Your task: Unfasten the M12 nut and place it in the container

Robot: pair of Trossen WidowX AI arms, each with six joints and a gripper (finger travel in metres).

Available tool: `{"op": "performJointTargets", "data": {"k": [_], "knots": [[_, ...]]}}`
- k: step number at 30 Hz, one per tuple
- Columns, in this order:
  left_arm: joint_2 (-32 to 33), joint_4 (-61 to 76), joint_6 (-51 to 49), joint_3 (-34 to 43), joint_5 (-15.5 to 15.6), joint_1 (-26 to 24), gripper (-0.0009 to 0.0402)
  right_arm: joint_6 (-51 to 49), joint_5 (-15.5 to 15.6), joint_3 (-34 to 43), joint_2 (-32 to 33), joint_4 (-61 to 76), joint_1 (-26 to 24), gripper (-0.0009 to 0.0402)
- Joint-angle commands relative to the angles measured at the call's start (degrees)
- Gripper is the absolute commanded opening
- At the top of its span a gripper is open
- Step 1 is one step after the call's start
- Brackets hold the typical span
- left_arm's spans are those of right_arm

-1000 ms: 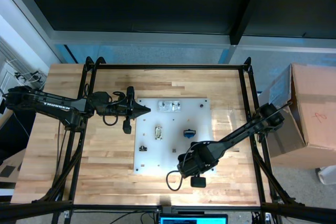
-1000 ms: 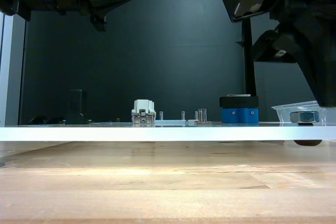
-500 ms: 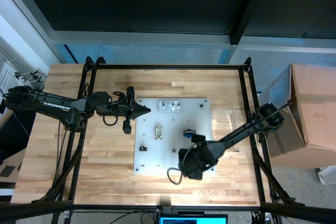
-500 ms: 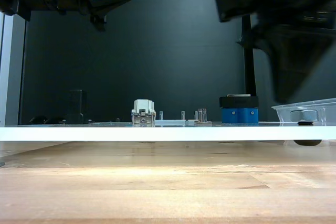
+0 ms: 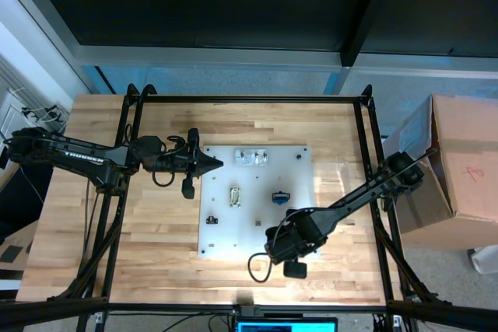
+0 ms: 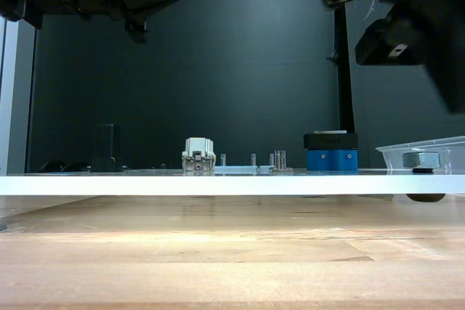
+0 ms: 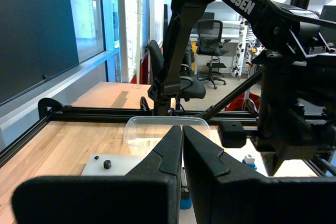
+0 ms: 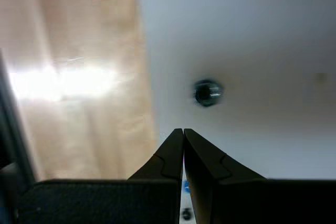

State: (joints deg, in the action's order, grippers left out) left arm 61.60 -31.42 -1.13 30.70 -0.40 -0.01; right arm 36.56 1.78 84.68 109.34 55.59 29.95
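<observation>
Both pressed together, the left gripper (image 7: 182,128) is being held over the board's (image 5: 226,231) left edge, the right gripper (image 8: 183,132) above the nut (image 8: 208,92) — on its stud (image 6: 420,170)

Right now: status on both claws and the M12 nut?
Left claw shut, high over board's left edge. Right claw shut, empty, above nut. Nut on its stud, outside container.

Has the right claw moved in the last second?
Yes: in the low view the right claw has risen from the white board, clear of the silver nut on its stud.
</observation>
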Motion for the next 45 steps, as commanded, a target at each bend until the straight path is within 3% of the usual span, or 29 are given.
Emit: {"op": "performJointTargets", "data": {"k": [1, 16, 17, 20, 22, 24, 27, 36, 45], "knots": [[0.0, 0.1, 0.0, 0.0, 0.0, 0.0, 0.0, 0.0, -0.1, 0.0, 1.1, -1.2, -0.1, 0.0], [0.0, 0.0, 0.0, 0.0, 0.0, 0.0, 0.0, -0.8, -0.5, -1.2, 3.6, -2.9, 0.0, 0.0], [0.0, 0.0, 0.0, 0.0, 0.0, 0.0, 0.0, -1.0, -1.6, -1.2, 3.6, -2.3, 0.0, 0.0], [0.0, 0.0, 0.0, 0.0, 0.0, 0.0, 0.0, 0.7, -11.5, -0.8, 3.1, 1.9, 0.0, 0.0], [0.0, 0.0, 0.0, 0.0, 0.0, 0.0, 0.0, 0.9, -14.0, 0.0, 2.4, 3.8, 0.1, 0.0], [0.0, 0.0, 0.0, 0.0, 0.0, 0.0, 0.0, 2.1, -14.2, 0.2, 1.6, 3.9, 0.0, 0.0], [0.0, 0.0, 0.0, 0.0, 0.0, 0.0, 0.0, 2.1, -13.5, 0.2, 0.9, 4.0, 0.0, 0.0], [0.0, 0.0, 0.0, 0.0, 0.0, 0.0, 0.0, 1.2, 1.1, 0.2, 0.8, 1.0, 0.0, 0.0], [0.0, 0.0, 0.0, 0.0, 0.0, 0.0, 0.0, -0.3, 2.4, 0.1, 3.0, -1.3, 0.2, 0.0]]}}
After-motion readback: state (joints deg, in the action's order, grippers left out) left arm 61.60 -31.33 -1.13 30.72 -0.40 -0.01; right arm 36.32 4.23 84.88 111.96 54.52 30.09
